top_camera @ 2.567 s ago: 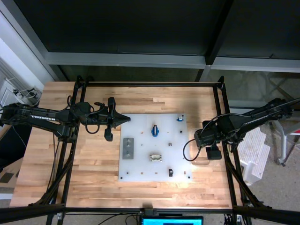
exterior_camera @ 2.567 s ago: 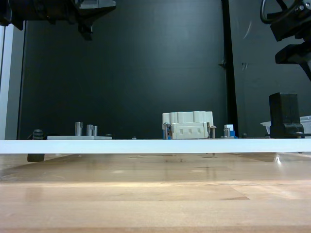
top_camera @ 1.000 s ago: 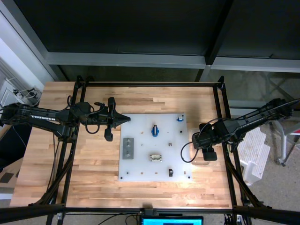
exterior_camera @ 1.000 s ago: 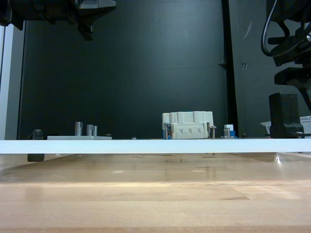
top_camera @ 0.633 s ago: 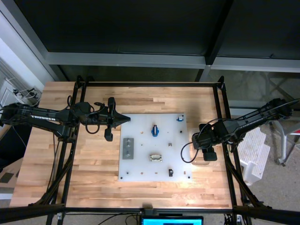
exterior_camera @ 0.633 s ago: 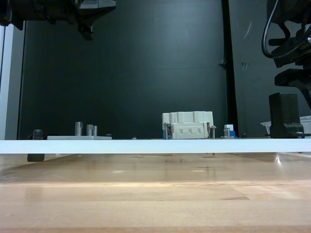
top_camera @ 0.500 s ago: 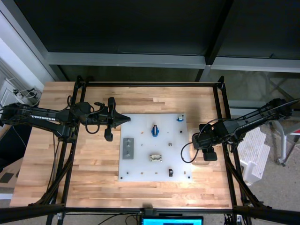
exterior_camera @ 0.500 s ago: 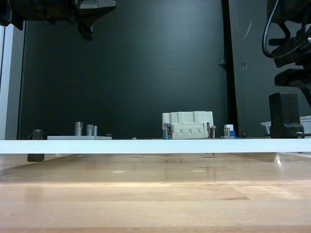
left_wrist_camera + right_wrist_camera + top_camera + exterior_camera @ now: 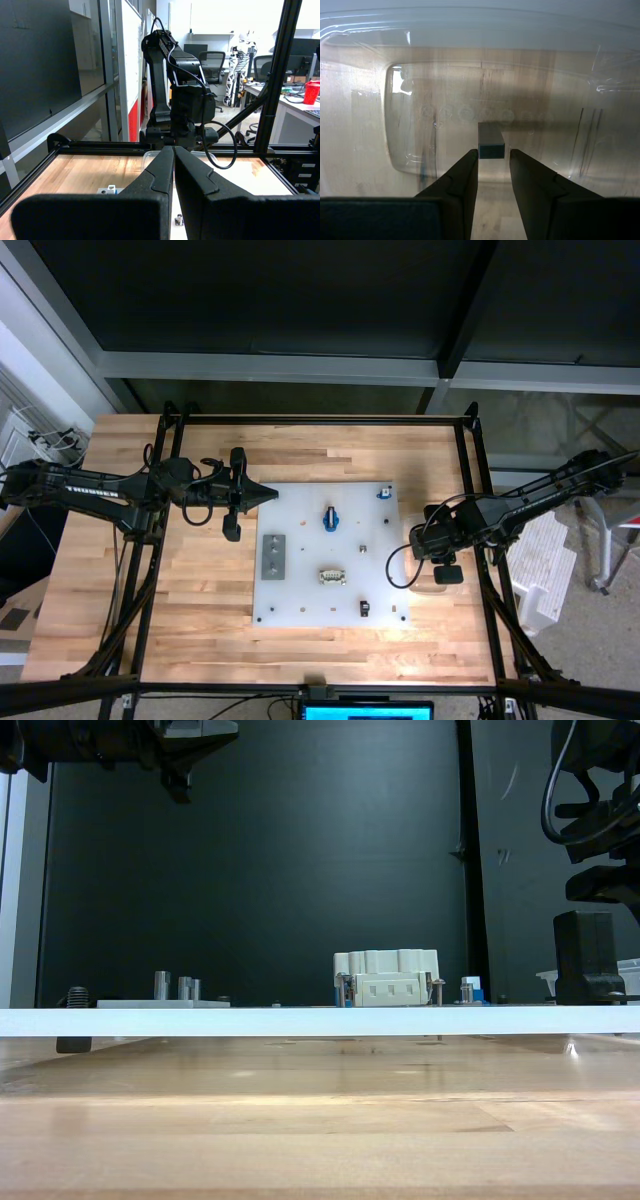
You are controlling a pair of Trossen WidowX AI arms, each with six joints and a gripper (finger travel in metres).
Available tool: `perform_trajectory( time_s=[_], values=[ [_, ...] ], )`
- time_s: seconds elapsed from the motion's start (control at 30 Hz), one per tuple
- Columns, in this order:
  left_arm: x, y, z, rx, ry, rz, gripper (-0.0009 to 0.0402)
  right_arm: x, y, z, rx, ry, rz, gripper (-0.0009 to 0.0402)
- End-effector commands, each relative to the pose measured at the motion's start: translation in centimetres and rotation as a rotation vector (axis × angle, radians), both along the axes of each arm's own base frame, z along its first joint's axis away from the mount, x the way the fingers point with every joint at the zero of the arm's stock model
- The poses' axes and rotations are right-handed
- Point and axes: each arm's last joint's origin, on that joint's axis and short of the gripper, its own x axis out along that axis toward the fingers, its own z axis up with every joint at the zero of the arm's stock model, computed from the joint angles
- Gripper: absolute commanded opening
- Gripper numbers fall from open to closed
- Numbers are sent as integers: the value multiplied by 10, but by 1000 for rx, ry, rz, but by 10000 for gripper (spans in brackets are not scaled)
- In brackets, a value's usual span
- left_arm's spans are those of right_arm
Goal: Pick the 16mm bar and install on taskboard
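Observation:
The 16mm bar [image 9: 491, 141] is a short grey block lying free on the floor of a clear plastic tray [image 9: 420, 100], clear of the board. My right gripper [image 9: 493, 152] points down into that tray, open, with its fingertips on either side of the bar's near end. From above, the right gripper [image 9: 437, 558] hangs just off the right edge of the white taskboard [image 9: 300, 590]. My left gripper [image 9: 272, 494] is shut and holds nothing. It hovers over the board's far left corner, and its fingers [image 9: 160, 170] press together.
The board carries a grey block with pegs [image 9: 273, 555], a beige connector [image 9: 333, 577], a blue knob [image 9: 330, 518] and a black piece [image 9: 585, 960] near its front right. A black frame rail [image 9: 480, 530] runs close to the right arm.
The right gripper has come down lower over the tray and shifted slightly toward the board. The left arm has not moved.

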Motion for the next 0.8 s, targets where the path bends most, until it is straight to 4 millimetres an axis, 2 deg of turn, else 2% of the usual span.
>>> perform_trajectory(
  time_s=[0.03,0.33,0.8],
  values=[
    [0,0,0,0,0,0,1,-1,0,-2,-1,3,0,68],
    [0,0,0,0,0,0,1,-1,0,-11,5,-14,2,46],
    [0,0,0,0,0,0,1,-2,1,-13,5,-15,5,4]
  ],
)
